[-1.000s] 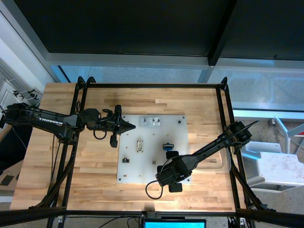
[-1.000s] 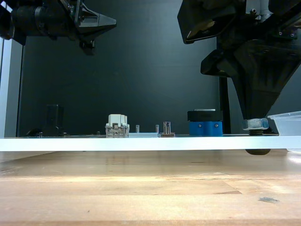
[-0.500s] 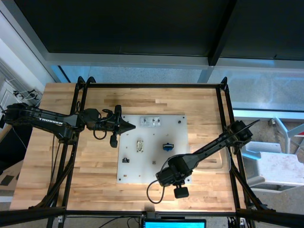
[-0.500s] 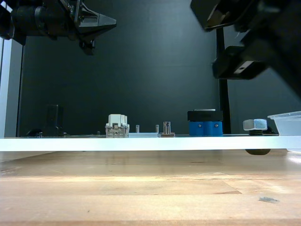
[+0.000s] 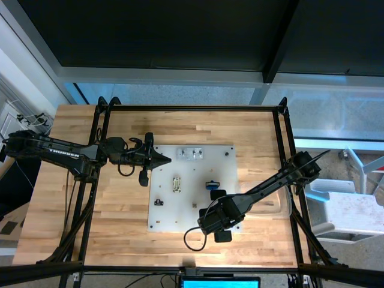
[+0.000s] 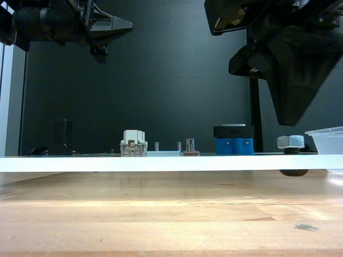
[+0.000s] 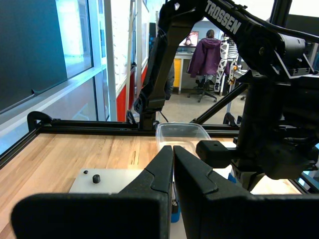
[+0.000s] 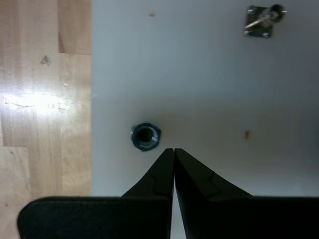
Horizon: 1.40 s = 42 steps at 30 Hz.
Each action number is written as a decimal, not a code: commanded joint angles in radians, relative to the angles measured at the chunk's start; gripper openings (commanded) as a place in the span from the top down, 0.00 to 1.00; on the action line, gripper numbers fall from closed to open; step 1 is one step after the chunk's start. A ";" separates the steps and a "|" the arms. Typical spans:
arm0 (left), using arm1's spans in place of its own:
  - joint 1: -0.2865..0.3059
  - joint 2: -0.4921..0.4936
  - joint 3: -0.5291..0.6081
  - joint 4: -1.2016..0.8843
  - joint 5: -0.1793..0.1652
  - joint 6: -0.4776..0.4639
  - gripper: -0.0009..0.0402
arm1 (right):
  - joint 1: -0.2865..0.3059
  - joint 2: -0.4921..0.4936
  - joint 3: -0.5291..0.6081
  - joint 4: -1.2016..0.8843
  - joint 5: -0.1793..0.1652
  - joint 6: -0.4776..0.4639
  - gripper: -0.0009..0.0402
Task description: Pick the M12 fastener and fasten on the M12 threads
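- One M12 nut (image 6: 290,142) sits on its stud (image 6: 292,151), just inside the white board's (image 8: 209,89) edge, with bare wooden table (image 8: 45,124) beyond.
- Right gripper (image 8: 173,149) hangs above the nut, jaws pressed together on nothing, with open air between.
- Blue plug (image 6: 233,140) stands apart to the left; clear tray (image 6: 328,138) lies off the board's right edge.
- Left gripper (image 7: 173,148), jaws closed and empty, hovers high over the board's far left part.
- "TROSSEN" reads on the right arm (image 7: 232,22).

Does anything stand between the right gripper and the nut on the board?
Nothing visible does. The right gripper, shut and empty, hangs above the nut on its stud, with only open air between. The left gripper, shut, is parked high over the far left part of the board.
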 commanded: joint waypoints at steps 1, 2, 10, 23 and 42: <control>0.000 0.000 0.000 0.001 0.000 0.000 0.98 | 0.000 0.010 -0.008 0.006 0.001 0.001 0.98; 0.000 0.000 0.000 0.001 0.000 0.000 0.98 | 0.000 0.010 -0.009 0.006 0.001 0.001 0.98; 0.000 0.000 0.000 0.001 0.000 0.000 0.98 | 0.000 0.010 -0.026 0.042 0.003 0.018 0.98; 0.000 0.000 0.000 0.000 0.000 0.000 0.98 | 0.000 0.002 -0.024 0.048 -0.295 -0.050 0.98; 0.000 0.000 0.000 0.001 0.000 0.000 0.98 | 0.000 -0.035 -0.024 0.030 0.021 0.043 0.98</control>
